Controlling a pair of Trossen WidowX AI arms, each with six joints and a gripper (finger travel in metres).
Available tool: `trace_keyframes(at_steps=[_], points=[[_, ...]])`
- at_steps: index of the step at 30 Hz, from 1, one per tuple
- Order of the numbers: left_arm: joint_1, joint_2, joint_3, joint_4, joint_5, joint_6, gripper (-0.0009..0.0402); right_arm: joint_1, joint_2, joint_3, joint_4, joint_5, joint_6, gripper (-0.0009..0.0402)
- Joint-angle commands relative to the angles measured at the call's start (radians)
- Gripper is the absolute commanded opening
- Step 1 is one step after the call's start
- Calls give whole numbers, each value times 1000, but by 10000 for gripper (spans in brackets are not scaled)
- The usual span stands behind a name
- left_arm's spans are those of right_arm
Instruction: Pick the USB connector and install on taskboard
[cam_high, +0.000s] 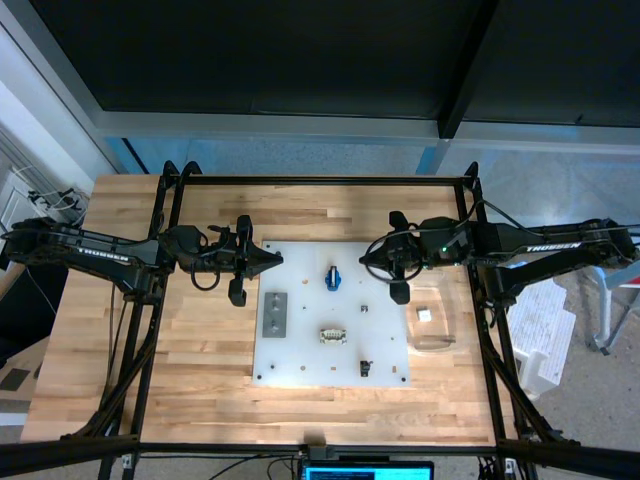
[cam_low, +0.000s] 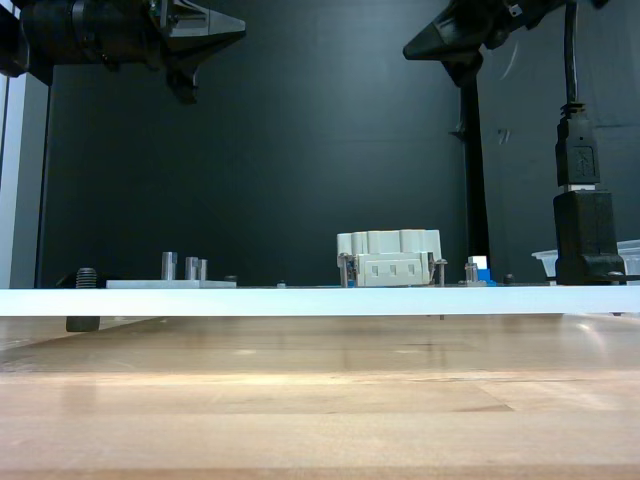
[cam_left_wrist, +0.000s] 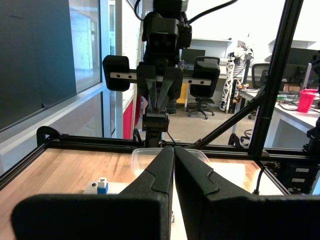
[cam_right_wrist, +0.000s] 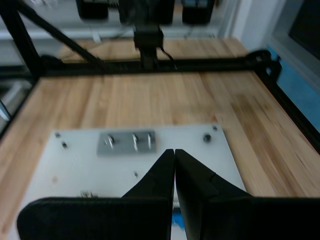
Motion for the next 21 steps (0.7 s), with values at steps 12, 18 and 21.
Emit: trace_keyframes(at_steps=[12,18,21], points=[[0,0,0,0,0,0,0,-55,-32,-130,327,-49,-1,0],[0,0,0,0,0,0,0,-55,-40,-206,490,-79,5,0],[0,0,0,0,0,0,0,-56,-40,-232,548,-80,24,0]])
